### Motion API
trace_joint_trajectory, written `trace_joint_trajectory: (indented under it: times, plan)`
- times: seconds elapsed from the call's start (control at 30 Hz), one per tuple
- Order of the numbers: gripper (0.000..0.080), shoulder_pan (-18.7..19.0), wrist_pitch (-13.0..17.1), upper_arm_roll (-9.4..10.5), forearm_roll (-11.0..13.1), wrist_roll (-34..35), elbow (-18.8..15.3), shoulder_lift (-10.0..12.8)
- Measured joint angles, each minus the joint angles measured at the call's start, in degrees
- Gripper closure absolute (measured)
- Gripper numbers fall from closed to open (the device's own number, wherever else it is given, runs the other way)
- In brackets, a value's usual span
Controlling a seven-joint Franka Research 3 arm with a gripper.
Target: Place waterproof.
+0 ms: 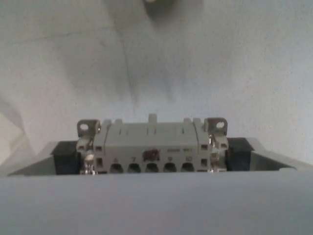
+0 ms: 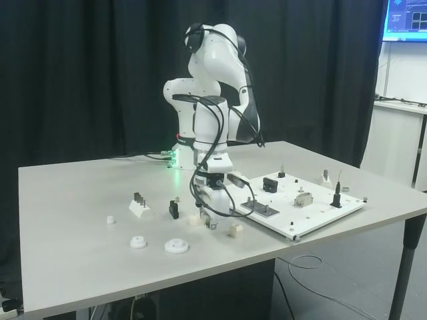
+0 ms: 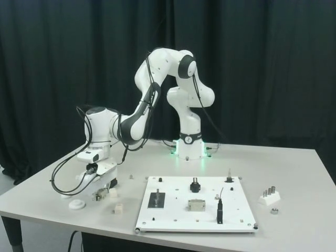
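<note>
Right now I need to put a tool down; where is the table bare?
Free: table between arm base and pin block. Crowded: near the gripper holding the connector, among white disc and cube; board fills the front middle.

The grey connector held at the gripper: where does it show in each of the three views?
Wrist view: the grey connector sits centre, between the black pads.
First room view: under the gripper, low over the grey table.
Second room view: beneath the gripper, beside the white board.
Shared landmark: the white board.
</note>
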Motion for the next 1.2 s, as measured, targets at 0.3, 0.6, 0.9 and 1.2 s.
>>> trace_joint_trajectory:
  times: [0.3,0.6,0.9,1.2]
  plan:
    - [0.0182,0.0,1.8,0.02,0.0,-0.1,0.2,1.5]
    - [0.0182,0.0,3.0,0.05,0.0,-0.1,0.4,2.8]
    - [0.0148,-0.1,3.2,0.11,0.0,-0.2,1.0,3.7]
    - [0.0032,-0.3,3.3,-0.09,0.0,1.1,1.5,3.8]
